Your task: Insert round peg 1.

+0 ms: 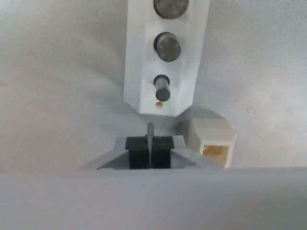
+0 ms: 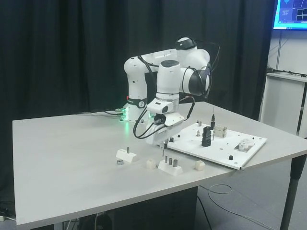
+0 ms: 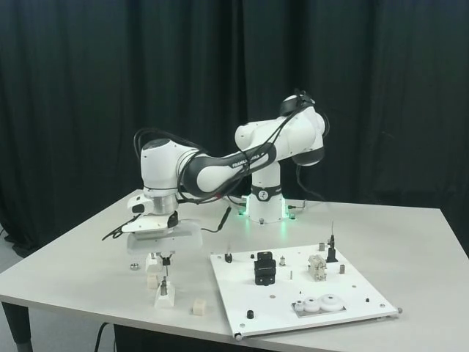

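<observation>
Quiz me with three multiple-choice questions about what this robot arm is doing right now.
1. Where does the gripper hang?
A over the white peg block
B beyond the table's edge
C against the curtain

2. How many pegs stand in that block?
A one
B three
C six

3. What do the fingers do?
A gape empty
B clamp a thin round peg
C press the tabletop

Answers:
1 A, the block lies close under the gripper.
2 B, three stand in a row.
3 B, the peg sits between both pads.

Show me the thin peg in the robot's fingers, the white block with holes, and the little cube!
thin peg (image 1: 150,130): wrist view, its tip.
white block (image 1: 139,72): wrist view, bare top face.
little cube (image 1: 209,129): wrist view, top face.
</observation>
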Motion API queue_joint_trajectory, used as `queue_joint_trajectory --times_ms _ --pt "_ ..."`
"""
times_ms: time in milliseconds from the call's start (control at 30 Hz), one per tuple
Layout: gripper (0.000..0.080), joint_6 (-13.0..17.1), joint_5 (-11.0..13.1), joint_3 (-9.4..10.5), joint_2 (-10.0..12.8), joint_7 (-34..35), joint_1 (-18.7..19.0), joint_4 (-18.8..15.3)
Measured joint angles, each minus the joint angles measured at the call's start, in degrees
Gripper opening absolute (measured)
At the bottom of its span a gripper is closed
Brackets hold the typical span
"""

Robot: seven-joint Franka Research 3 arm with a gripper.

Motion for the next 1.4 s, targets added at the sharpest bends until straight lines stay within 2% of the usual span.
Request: queue_joint_trajectory --times_ms 467,1400 --pt "0.0016 0.0 0.0 -0.91 0.0 0.0 1.4 -1.4" --pt "0.0016 0.5 0.1 -1.15 -0.1 0.6 2.2 -2.6"
